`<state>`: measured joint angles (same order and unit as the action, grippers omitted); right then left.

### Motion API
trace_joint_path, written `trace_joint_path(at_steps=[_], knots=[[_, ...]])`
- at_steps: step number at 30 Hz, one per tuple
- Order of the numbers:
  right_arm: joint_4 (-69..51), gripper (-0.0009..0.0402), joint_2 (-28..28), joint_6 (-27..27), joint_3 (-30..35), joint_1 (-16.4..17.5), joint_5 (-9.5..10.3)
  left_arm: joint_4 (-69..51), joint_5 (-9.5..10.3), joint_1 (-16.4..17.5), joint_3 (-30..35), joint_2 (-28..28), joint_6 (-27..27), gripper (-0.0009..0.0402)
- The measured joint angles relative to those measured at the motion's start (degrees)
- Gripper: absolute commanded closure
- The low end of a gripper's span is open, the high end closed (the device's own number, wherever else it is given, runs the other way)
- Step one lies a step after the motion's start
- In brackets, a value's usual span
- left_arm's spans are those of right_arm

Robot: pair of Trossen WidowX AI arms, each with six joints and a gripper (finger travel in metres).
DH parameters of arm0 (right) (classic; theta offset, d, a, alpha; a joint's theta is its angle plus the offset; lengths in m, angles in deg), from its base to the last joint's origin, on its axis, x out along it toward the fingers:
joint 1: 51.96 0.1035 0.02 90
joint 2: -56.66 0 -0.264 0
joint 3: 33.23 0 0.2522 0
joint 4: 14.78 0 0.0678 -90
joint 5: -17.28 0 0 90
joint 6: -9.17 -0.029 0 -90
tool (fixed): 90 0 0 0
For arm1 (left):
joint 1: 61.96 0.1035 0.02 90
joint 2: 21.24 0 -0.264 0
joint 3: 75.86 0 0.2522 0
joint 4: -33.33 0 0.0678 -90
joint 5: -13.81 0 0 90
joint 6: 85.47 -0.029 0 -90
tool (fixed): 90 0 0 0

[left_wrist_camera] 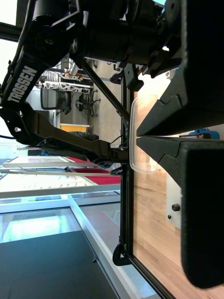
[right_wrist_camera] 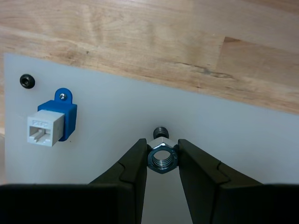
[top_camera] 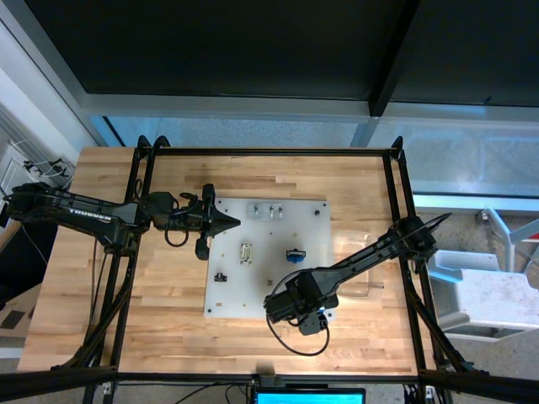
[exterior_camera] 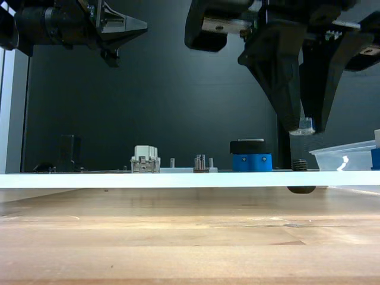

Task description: Pick the M12 fastener and fasten on the M12 threads

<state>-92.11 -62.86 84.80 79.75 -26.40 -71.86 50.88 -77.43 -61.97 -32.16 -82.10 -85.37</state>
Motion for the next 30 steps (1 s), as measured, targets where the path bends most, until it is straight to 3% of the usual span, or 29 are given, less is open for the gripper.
trace_joint_path(at_steps=[20,30], knots=[[4.48,0.0334,-1.49,-0.55,-3.02,-0.37,0.17,0.00,0.00,0.00,0.02,0.00,0.00,0.0393],[4.74,0.0334,-1.75,-3.39,-3.13,-0.37,0.17,0.07,0.00,0.00,0.02,0.00,0.02,0.0393]])
